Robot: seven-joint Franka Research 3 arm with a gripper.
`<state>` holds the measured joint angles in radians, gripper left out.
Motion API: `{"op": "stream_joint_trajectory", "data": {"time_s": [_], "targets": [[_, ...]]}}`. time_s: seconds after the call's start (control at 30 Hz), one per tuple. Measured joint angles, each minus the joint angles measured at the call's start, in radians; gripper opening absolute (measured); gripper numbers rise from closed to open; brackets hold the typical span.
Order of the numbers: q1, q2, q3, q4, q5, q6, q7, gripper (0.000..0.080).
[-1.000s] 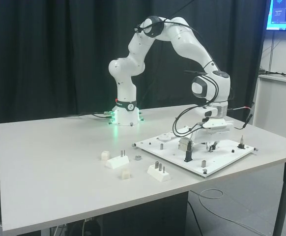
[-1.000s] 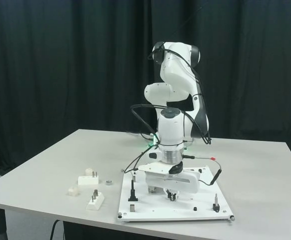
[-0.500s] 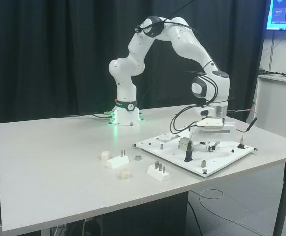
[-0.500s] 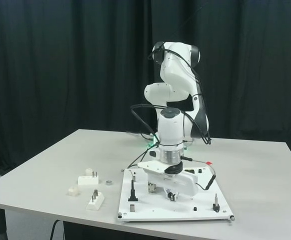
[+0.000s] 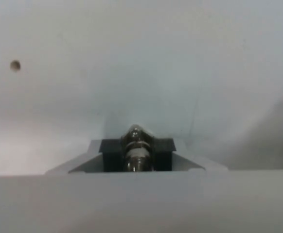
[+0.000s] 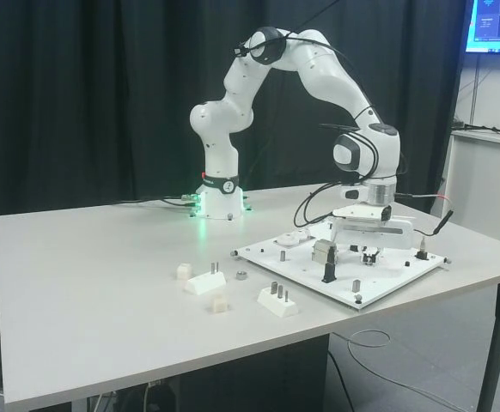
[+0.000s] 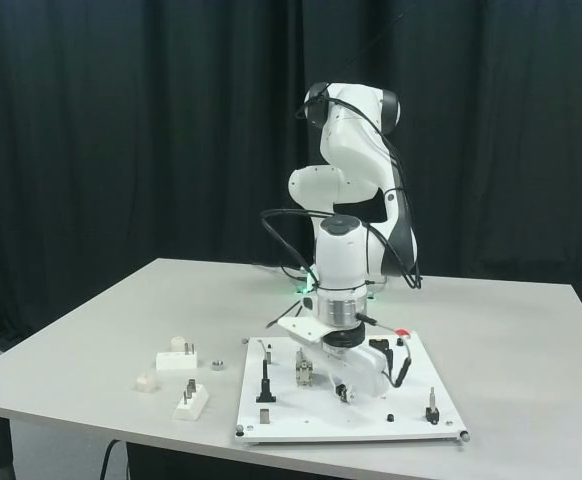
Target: Insert BNC.
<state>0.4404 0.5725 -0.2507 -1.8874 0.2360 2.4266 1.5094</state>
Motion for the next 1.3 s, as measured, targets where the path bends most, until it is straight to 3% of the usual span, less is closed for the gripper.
{"op": "stream_joint_trajectory", "data": {"time_s": [0.7, 1.3], "targets": [[0.004, -0.01, 0.0, -0.024, -0.006, 0.034, 0.339, 0.0124], [0.01, -0.015, -0.004, -0.033, -0.012, 0.046, 0.515, 0.0124]]}}
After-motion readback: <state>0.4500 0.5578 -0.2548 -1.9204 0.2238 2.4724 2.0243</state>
